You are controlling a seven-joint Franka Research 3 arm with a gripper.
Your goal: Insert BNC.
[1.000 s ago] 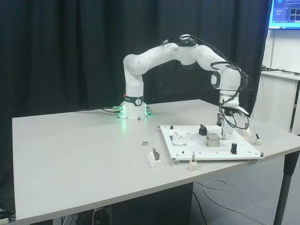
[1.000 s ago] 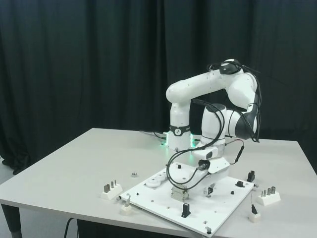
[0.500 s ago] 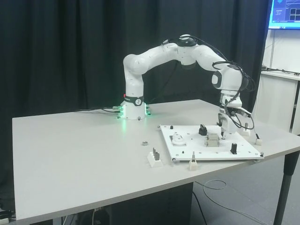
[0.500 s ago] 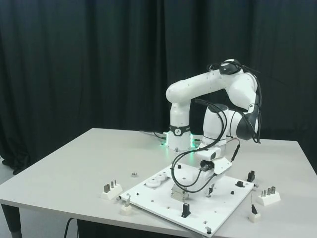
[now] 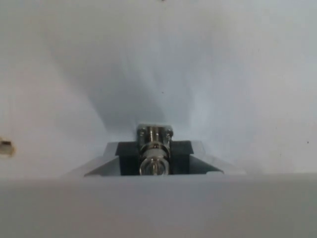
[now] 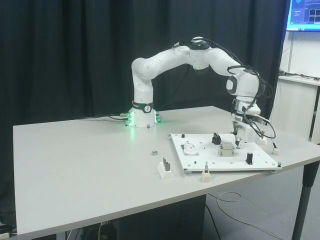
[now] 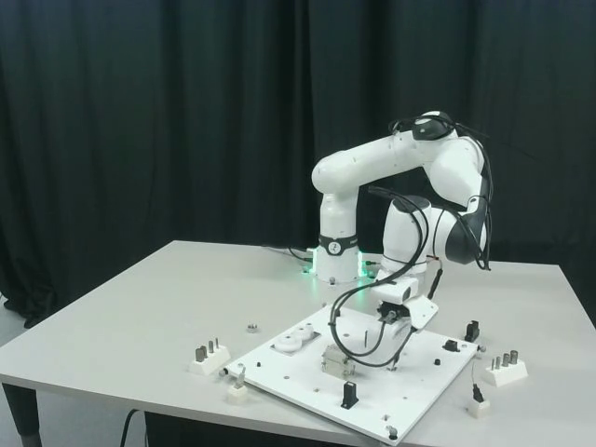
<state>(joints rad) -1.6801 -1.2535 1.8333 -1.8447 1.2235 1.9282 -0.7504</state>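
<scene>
My gripper (image 6: 236, 142) hangs low over the far right part of the white board (image 6: 197, 161), just beside the small grey metal box (image 6: 226, 150). In the wrist view its black fingers (image 5: 127, 149) are shut on the metal BNC plug (image 5: 154, 154), which points straight down at the white board (image 5: 213, 74). A black cable (image 7: 341, 315) loops from the hand down toward the grey box (image 7: 337, 361). From the second room camera the gripper (image 7: 394, 359) stands almost on the board (image 7: 303, 380). The socket under the plug is hidden.
On the board stand black upright parts (image 6: 249, 158) (image 6: 216, 137) and a round white part (image 6: 189, 149). Small white peg holders (image 6: 165, 169) (image 7: 504, 367), a white stand (image 6: 205, 174) and a loose nut (image 6: 155, 152) lie on the grey table around it.
The hand has turned about its own axis above the same spot, and the cable loop has swung round with it. The plug stays held.
</scene>
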